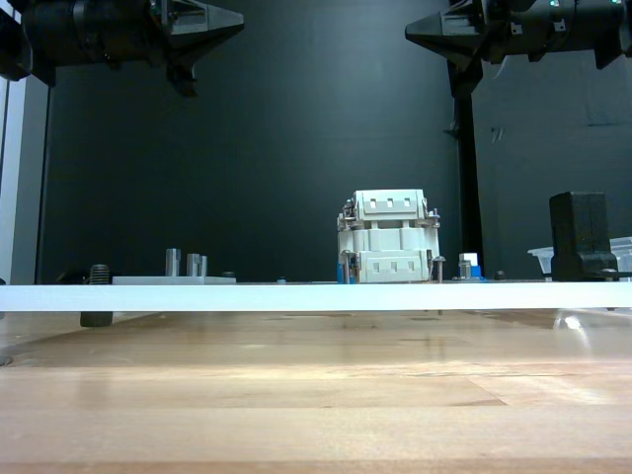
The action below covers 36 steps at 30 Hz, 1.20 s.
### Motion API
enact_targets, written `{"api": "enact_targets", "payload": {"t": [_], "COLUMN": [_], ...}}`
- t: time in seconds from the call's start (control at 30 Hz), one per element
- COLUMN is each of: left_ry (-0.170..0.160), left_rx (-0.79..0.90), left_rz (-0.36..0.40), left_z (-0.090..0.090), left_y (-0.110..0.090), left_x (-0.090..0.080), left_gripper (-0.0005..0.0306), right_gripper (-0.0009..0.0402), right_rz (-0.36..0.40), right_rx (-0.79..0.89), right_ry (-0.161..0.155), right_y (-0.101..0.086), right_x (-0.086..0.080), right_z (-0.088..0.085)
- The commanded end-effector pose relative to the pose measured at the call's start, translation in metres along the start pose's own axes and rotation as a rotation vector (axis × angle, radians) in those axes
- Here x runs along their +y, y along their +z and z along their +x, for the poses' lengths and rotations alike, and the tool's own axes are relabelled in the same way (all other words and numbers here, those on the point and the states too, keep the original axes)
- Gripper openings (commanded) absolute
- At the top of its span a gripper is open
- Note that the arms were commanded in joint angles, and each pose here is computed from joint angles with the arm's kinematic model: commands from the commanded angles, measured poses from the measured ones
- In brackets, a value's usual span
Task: Pick the HAN10E connector and install on the hub
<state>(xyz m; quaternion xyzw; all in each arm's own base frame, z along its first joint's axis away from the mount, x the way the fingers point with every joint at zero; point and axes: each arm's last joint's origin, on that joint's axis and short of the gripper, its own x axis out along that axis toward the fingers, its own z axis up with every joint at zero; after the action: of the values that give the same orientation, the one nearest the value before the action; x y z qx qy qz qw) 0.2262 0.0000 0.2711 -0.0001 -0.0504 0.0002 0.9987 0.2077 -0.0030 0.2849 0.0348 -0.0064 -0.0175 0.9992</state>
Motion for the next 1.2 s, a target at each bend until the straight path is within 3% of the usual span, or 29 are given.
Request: {"api": "enact_targets", "payload": {"t": [0.03, 1.2], "left_ry": [0.0, 0.0], "left_rx": [-0.001, 0.0], "left_rz": [0.0, 0.0], "left_z": [0.0001, 0.0001], "left_y": [0.0001, 0.0001], "left_x": [0.0, 0.0], "left_gripper": [0.0, 0.0], "right_gripper": [0.0, 0.0], "right_rz": [0.0, 0.0], "right_rx": [0.005, 0.025], "right_ry": [0.0, -0.002], "right_y": [-0.0005, -0.0024], "right_x": [0.0, -0.0001], "right_z": [0.0001, 0.0]}}
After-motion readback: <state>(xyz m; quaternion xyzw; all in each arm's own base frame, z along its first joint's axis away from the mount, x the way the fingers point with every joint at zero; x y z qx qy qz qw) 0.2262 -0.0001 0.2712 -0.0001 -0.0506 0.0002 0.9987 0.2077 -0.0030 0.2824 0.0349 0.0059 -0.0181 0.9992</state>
